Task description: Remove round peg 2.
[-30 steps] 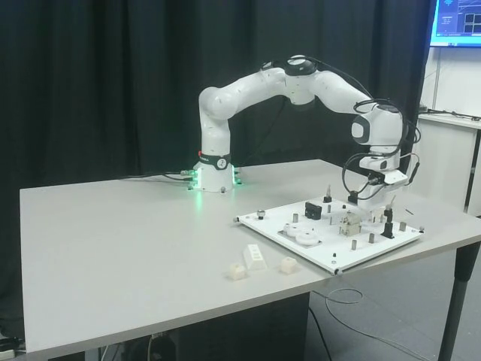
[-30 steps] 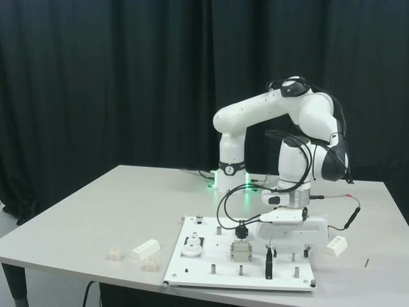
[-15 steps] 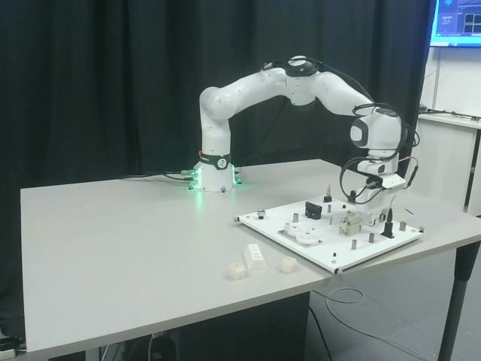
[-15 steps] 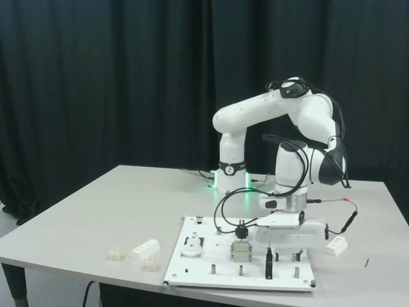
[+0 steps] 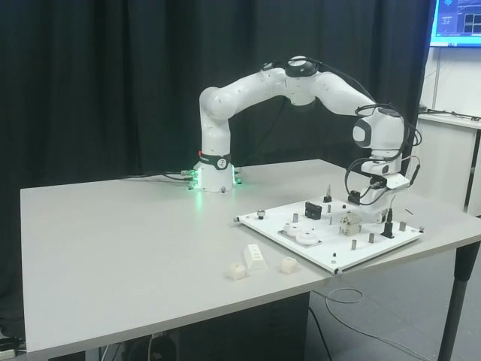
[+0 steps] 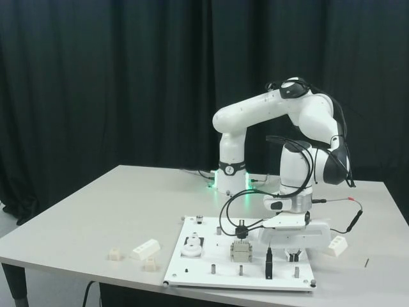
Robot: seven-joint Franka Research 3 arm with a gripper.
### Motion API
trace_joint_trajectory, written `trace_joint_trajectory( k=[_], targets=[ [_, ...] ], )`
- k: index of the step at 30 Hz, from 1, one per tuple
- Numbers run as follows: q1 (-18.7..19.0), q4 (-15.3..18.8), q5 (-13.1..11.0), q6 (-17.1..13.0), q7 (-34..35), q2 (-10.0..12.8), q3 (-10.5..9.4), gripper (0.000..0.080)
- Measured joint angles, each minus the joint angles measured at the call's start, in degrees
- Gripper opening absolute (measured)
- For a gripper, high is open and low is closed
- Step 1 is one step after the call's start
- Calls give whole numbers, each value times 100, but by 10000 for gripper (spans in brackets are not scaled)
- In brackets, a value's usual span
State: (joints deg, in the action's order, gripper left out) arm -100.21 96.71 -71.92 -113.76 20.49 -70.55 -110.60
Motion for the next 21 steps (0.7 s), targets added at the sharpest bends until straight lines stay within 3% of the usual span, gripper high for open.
trace_joint_trajectory(
  k=[2, 3, 21],
  targets=[
    [0, 0, 0, 2, 1, 0, -1, 280],
    [0, 0, 0, 2, 1, 0, -1, 74],
    [-3, -1, 27, 19, 7, 8, 20, 74]
  ],
)
